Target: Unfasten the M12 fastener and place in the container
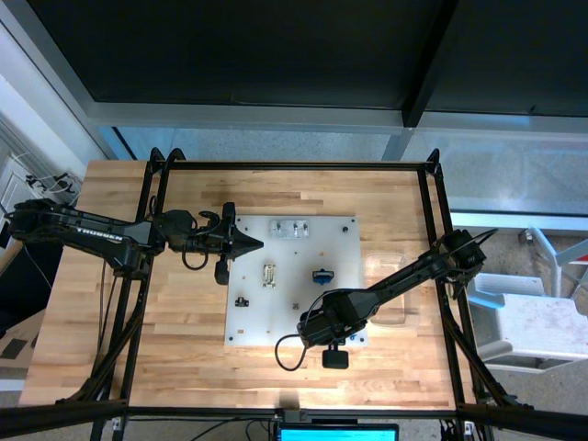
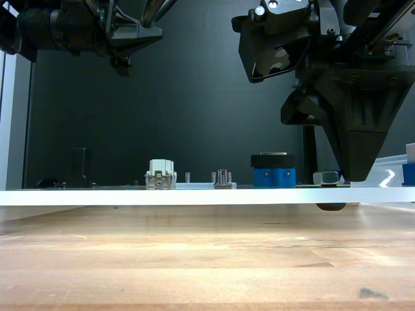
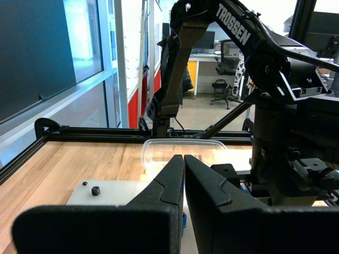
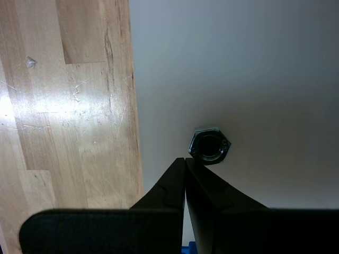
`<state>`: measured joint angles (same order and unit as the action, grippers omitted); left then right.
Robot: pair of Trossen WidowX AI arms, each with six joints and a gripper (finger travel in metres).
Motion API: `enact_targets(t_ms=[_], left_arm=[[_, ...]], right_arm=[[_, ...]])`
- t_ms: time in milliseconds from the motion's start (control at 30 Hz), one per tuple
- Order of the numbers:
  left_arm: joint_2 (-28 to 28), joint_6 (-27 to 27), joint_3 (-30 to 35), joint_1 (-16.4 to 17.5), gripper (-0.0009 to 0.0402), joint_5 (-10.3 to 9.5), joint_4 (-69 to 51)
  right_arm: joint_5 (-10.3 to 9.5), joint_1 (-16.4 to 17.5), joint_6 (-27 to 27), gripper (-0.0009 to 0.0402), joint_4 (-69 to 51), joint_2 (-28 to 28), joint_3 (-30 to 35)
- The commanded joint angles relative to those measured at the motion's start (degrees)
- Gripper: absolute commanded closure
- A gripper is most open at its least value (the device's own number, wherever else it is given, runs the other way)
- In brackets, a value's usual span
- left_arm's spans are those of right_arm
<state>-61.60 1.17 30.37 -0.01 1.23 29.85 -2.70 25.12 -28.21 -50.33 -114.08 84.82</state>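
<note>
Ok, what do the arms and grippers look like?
Left arm and right arm are black, with white TROSSEN lettering and looping black cables. Left gripper, at the left edge of the board, and right gripper, low at its near right, have tapered black wedge fingers.

High camera looks down and away over the white board (image 1: 266, 317); low camera sights level along it. My left gripper (image 3: 184, 159), at the board's left edge, faces across it; my right gripper (image 4: 185, 160), near right, points straight down, close. All share the board.
</note>
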Motion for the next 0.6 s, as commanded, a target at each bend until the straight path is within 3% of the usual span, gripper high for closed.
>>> enact_targets(t_ms=[33,67,100,133,200,233,333,467,600], left_arm=[[0.0,0.0,0.0,0.0,0.0393,0.00,0.0],[0.0,0.0,0.0,0.0,0.0393,0.00,0.0],[0.0,0.0,0.0,0.0,0.0393,0.00,0.0],[0.0,0.0,0.0,0.0,0.0393,0.00,0.0],[0.0,0.0,0.0,0.0,0.0393,0.00,0.0],[0.0,0.0,0.0,0.0,0.0393,0.00,0.0],[0.0,0.0,0.0,0.0,0.0393,0.00,0.0],[0.0,0.0,0.0,0.0,0.0393,0.00,0.0],[0.0,0.0,0.0,0.0,0.0393,0.02,0.0]], right_arm=[[0.28,0.0,0.0,0.0393,0.0,0.1,0.0],[0.85,0.0,0.0,0.0393,-0.1,0.2,0.0],[2.82,0.0,-0.1,0.0393,-0.4,0.3,0.0],[5.73,0.0,-0.8,0.0393,-1.2,0.4,0.0],[14.64,0.0,-5.8,0.0393,-4.1,1.1,0.0],[16.96,0.0,-7.5,0.0393,-5.1,1.5,0.0],[17.07,0.0,-7.4,0.0393,-5.9,2.4,0.0],[15.65,0.2,-7.4,0.0393,-6.0,2.9,0.0],[9.90,0.3,-7.3,0.0393,-5.9,3.1,0.3]])
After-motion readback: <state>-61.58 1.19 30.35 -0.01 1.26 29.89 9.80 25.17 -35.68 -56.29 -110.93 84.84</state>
